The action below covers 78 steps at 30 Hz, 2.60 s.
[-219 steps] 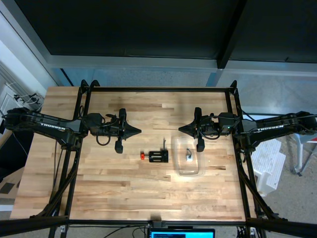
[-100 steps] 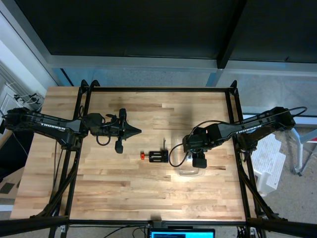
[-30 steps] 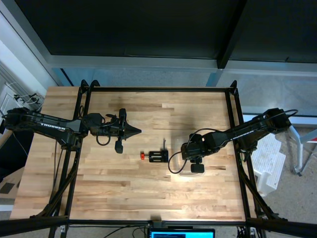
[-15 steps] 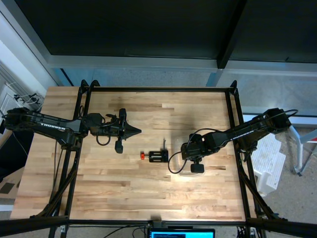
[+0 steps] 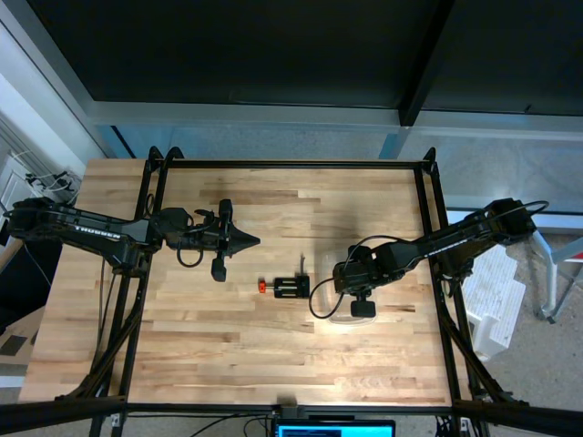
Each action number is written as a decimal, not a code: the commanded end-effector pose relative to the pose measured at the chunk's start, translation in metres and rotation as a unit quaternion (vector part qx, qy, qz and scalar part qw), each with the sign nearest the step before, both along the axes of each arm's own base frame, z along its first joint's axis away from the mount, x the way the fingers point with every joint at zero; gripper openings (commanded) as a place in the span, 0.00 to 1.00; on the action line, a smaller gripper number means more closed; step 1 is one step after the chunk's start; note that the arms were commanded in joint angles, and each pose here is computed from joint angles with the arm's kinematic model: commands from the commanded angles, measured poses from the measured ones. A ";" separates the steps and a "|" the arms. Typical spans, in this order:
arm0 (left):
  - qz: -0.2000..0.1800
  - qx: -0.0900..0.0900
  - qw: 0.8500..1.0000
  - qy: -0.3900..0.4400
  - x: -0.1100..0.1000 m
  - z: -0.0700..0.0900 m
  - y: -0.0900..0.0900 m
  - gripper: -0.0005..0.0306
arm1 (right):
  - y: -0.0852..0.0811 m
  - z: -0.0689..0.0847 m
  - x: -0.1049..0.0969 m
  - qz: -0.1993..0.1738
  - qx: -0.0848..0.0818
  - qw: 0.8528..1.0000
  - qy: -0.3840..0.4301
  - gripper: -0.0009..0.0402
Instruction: Pick the USB-C connector and install on taskboard
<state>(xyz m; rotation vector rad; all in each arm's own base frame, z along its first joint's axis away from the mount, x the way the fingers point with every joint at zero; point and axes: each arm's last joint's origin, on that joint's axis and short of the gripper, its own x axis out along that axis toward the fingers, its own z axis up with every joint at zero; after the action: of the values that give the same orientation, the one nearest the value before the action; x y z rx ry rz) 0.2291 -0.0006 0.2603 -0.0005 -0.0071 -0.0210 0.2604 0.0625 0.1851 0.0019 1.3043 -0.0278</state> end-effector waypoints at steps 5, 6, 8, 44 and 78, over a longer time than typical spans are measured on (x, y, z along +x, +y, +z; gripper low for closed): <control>0.000 0.000 1.000 0.000 0.000 0.000 0.000 0.02 | -0.001 0.011 -0.005 0.000 0.003 1.000 -0.018 0.02; 0.000 0.000 1.000 0.000 0.000 0.000 0.000 0.02 | -0.001 0.013 -0.005 0.000 0.003 1.000 -0.020 0.02; 0.000 0.000 1.000 0.000 0.000 0.000 0.000 0.02 | -0.002 0.019 -0.007 -0.001 0.003 1.000 -0.019 0.02; 0.000 0.000 1.000 0.000 0.000 0.000 0.000 0.02 | -0.005 0.091 -0.014 -0.005 -0.018 0.998 -0.053 0.02; 0.000 0.000 1.000 0.000 0.000 0.000 0.000 0.02 | 0.010 0.082 0.094 -0.009 -0.026 0.998 -0.047 0.02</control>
<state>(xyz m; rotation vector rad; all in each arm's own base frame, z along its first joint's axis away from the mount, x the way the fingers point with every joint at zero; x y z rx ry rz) 0.2291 -0.0006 0.2604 -0.0005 -0.0074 -0.0210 0.3514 0.0722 0.2674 -0.0307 1.2091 -0.0742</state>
